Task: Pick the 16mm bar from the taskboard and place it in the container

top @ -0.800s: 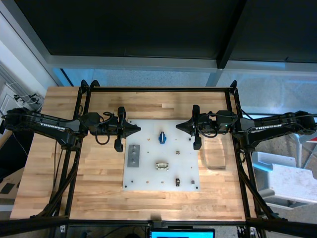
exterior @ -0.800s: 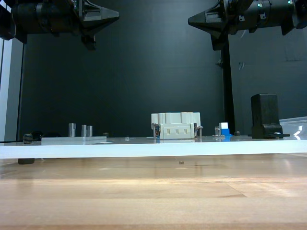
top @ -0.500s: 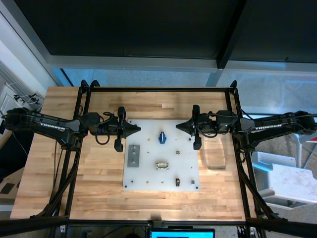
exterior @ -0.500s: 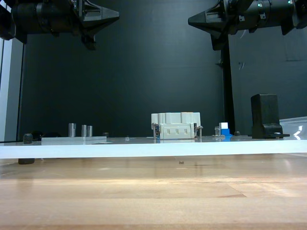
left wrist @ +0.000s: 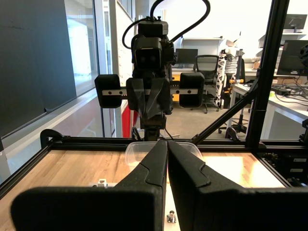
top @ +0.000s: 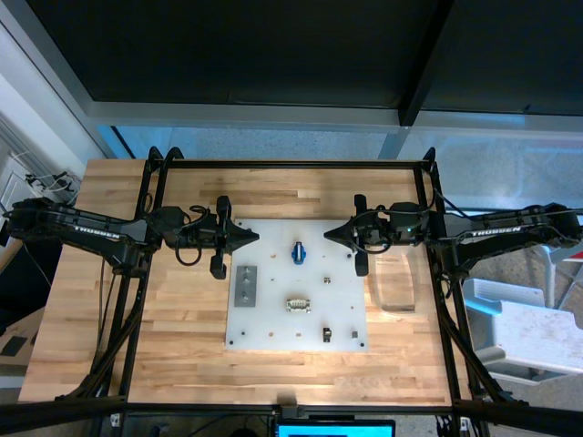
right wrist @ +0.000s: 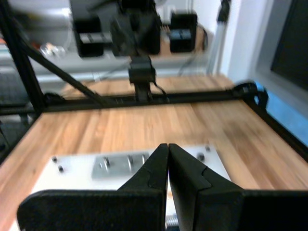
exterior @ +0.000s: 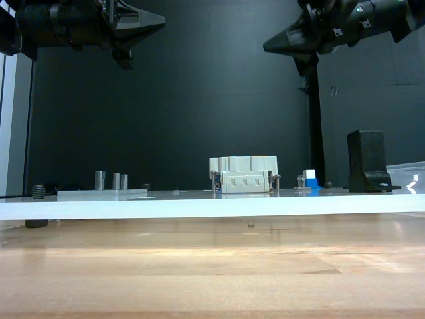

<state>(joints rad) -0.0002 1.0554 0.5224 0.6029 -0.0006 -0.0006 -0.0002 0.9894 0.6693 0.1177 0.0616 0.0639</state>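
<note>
Since a moment ago my right gripper (top: 328, 233) has tipped its nose down a little. My left gripper (top: 255, 236) has stayed put. The room behind has an office chair (left wrist: 207, 66). A black frame (top: 291, 165) goes around the wooden table (top: 182, 364). The white taskboard (top: 273, 319) lies in the middle, with the clear container (top: 393, 308) just to its right. Both grippers hang high over the board's back edge, with their fingers pressed together. The tiny 16mm bar (top: 352, 334) stands near the board's front right corner, beside a small black part (top: 327, 333).
</note>
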